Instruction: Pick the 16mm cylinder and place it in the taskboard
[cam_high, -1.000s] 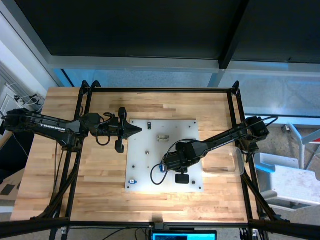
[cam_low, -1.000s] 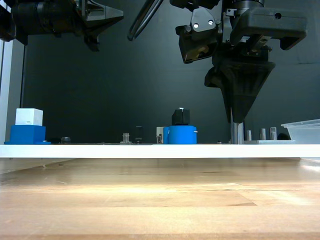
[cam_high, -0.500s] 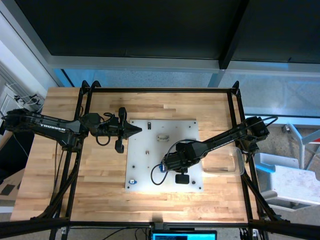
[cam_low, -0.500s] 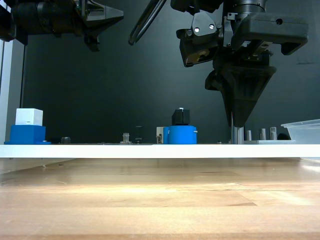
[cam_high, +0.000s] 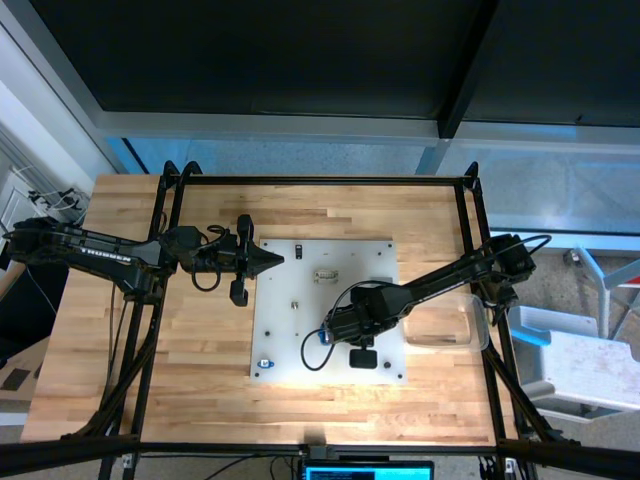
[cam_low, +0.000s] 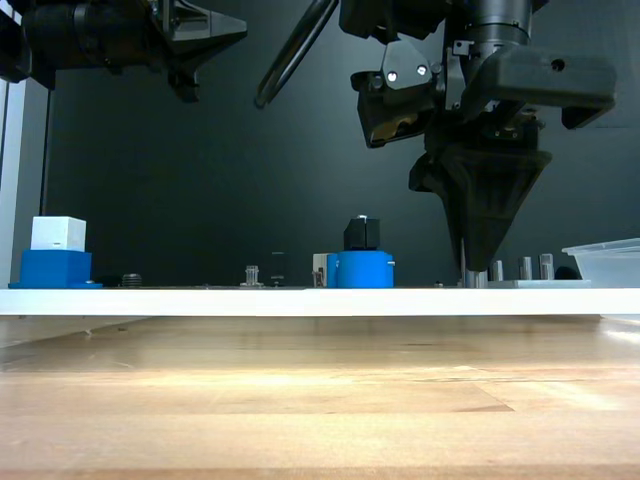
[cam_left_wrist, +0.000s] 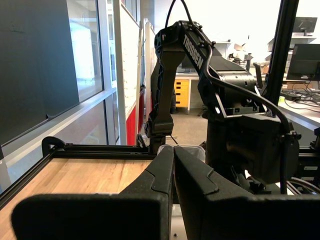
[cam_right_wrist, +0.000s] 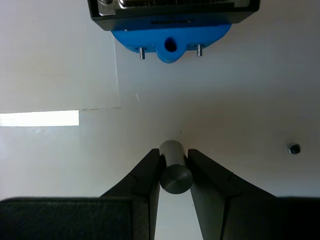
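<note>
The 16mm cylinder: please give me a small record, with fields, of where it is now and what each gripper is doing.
cylinder: 16mm cylinder, upright, lower end at the taskboard surface
held by: right gripper, shut on it from both sides
right gripper place: over the board's near half, pointing down
left gripper: left gripper, shut, holding nothing, raised by the board's left edge
nearby: blue fitting, apart from the cylinder
seated in a hole: cannot tell
</note>
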